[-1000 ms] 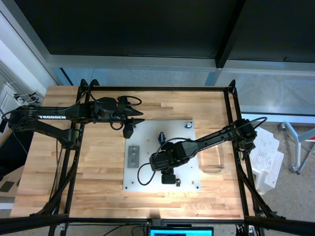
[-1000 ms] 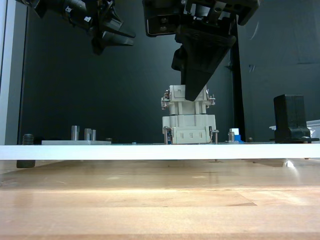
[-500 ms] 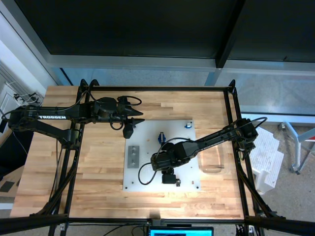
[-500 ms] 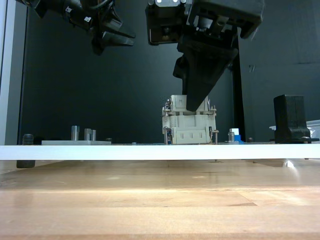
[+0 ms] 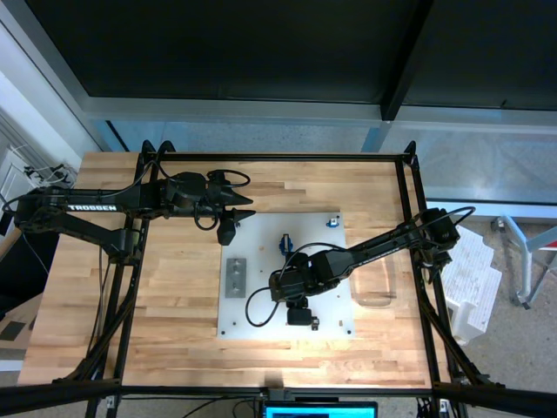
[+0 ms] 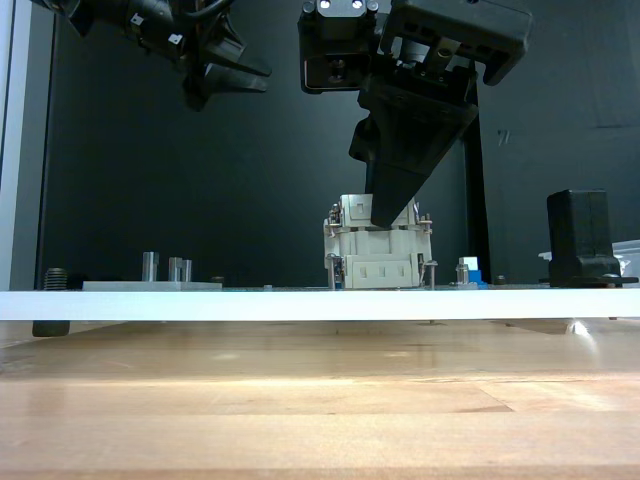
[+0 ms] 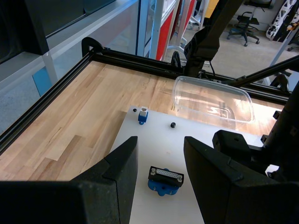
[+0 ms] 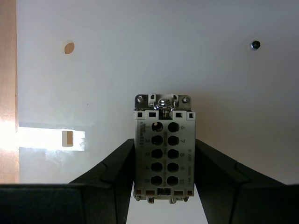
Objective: Pick the HAN10E connector and install on the hub
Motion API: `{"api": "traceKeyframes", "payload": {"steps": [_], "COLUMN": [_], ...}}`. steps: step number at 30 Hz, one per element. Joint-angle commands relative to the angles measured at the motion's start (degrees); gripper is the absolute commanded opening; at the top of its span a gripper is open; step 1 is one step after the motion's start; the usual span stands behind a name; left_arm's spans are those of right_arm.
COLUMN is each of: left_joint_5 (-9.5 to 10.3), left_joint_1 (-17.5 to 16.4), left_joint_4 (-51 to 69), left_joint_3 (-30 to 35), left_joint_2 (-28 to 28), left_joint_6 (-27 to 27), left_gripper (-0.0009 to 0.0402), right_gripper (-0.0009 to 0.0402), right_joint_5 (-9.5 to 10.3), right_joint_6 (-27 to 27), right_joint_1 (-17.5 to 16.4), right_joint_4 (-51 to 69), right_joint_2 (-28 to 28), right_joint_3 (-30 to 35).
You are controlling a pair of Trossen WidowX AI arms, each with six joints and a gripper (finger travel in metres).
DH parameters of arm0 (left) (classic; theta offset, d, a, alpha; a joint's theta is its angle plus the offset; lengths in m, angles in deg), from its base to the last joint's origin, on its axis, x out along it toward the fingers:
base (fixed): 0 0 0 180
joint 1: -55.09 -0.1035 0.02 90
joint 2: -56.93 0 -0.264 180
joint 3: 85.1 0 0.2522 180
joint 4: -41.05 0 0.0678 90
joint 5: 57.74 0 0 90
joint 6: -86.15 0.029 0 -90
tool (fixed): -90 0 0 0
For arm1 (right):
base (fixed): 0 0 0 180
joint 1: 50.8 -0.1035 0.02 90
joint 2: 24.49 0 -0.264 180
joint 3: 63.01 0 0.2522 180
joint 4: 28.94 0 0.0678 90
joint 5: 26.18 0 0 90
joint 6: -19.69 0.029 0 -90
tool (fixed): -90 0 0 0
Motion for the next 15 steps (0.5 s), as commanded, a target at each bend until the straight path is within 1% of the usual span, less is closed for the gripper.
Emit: {"api": "traceKeyframes", "payload": {"steps": [1,4,11,13,15], "left_joint_5": [0.0,0.0,0.0,0.0,0.0], "left_joint_1": [-0.02,-0.02,-0.02,-0.02,-0.02], "left_joint_4": [-0.02,-0.02,-0.02,0.0,-0.02], "left_joint_3": [0.0,-0.02,-0.02,-0.02,-0.02], "left_joint_2": [0.0,0.0,0.0,0.0,0.0], "left_joint_6": [0.0,0.0,0.0,0.0,0.0], "left_gripper": [0.0131,0.0131,0.0131,0.0131,0.0131], "right_gripper": [0.0089,0.0137,0.0264,0.0293,0.0312], "right_joint_5": [0.04,0.04,-0.07,-0.48,-0.5], "right_joint_6": [0.07,0.15,0.15,0.07,0.09], "right_joint_1": [0.0,0.0,0.07,0.09,0.11], "right_joint_4": [0.17,0.11,-0.39,-0.37,-0.37], "right_joint_2": [-0.28,-0.81,-2.93,-3.82,-4.87], "right_joint_3": [-0.13,-0.13,-0.15,-0.15,-0.15]}}
